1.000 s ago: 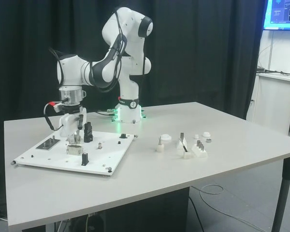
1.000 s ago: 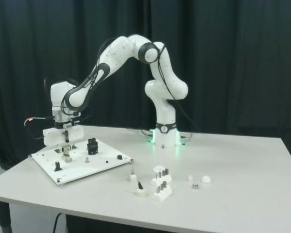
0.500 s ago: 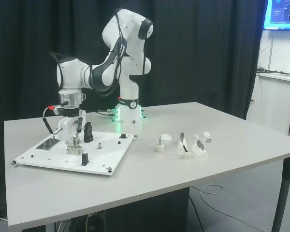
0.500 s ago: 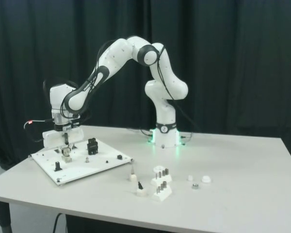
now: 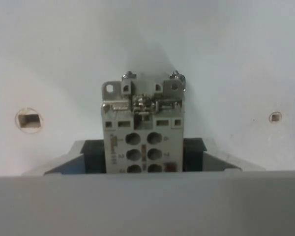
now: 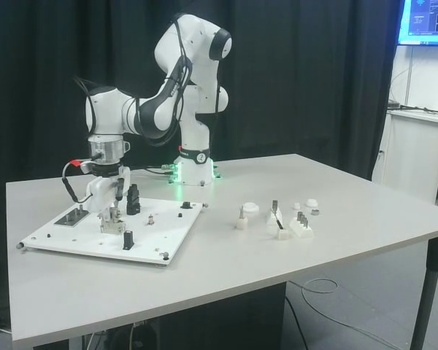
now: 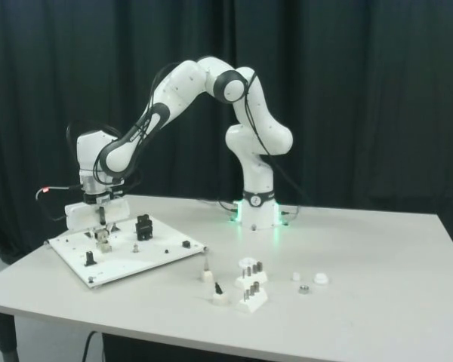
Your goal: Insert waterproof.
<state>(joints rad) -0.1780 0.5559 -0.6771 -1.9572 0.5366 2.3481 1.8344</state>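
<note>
Lifted slightly, claw [image 6: 111, 207] grips the waterproof connector [image 5: 142, 129] above white board [image 6: 73, 237]; its markings unreadable

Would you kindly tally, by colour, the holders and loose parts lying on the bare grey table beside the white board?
White holder blocks: 4, two small and two larger.
White round parts: 2.
Grey round part: 1.
Total: 7.

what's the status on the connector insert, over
Gripper hovering just above the connector on the white board. Connector sits upright in its grey socket, free of the gripper. Nothing in the way.
</note>
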